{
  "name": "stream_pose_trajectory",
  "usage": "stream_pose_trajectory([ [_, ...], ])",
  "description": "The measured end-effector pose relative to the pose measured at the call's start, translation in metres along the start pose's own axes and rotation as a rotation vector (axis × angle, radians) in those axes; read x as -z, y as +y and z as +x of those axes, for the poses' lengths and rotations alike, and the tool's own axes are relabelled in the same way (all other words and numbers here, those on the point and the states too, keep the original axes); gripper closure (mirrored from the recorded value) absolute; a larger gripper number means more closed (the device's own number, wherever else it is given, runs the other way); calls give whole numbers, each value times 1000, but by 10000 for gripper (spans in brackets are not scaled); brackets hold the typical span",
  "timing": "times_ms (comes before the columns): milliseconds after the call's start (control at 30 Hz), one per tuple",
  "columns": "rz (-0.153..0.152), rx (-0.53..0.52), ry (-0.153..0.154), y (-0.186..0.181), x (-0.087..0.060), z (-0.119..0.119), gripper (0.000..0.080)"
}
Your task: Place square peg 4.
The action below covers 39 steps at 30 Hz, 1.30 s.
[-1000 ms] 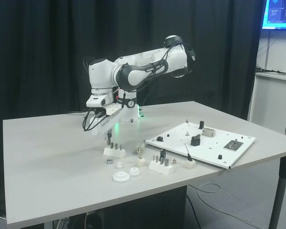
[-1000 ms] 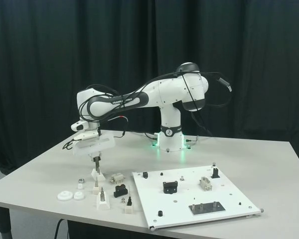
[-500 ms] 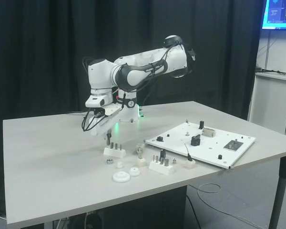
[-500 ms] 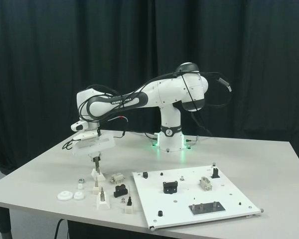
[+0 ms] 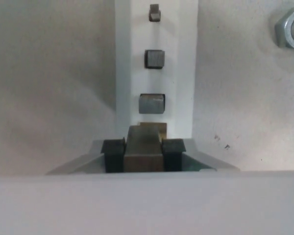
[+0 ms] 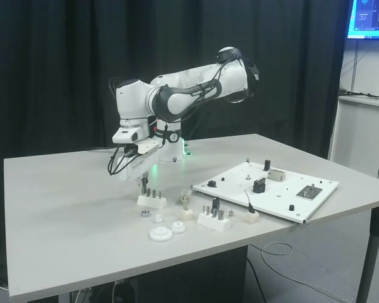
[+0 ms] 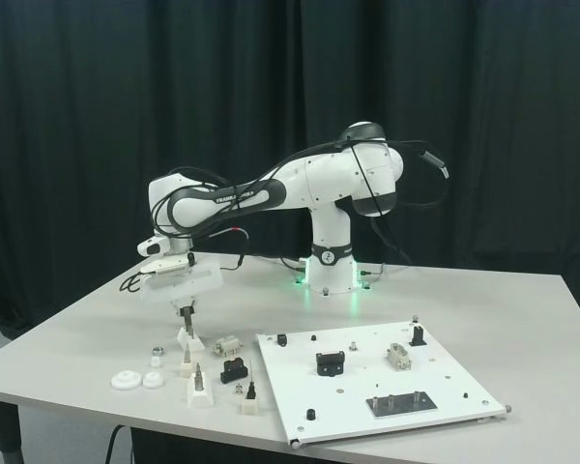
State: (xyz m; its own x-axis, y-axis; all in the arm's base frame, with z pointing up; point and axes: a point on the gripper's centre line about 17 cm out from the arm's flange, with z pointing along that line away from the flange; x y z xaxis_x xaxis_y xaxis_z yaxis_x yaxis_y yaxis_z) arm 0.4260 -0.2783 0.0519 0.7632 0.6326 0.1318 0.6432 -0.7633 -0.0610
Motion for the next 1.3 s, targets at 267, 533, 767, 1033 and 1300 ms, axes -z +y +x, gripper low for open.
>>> stream_pose_trajectory([
  [267,-11,-7,6,4,-3,-1,648],
  [533,-18,-12,6,6,-7,-3,648],
  [767,-19,-15,6,6,-13,-4,648],
  [1033,-16,-20,8,6,-18,-5,648],
  [1300,-17,-22,8,6,-17,-6,648],
])
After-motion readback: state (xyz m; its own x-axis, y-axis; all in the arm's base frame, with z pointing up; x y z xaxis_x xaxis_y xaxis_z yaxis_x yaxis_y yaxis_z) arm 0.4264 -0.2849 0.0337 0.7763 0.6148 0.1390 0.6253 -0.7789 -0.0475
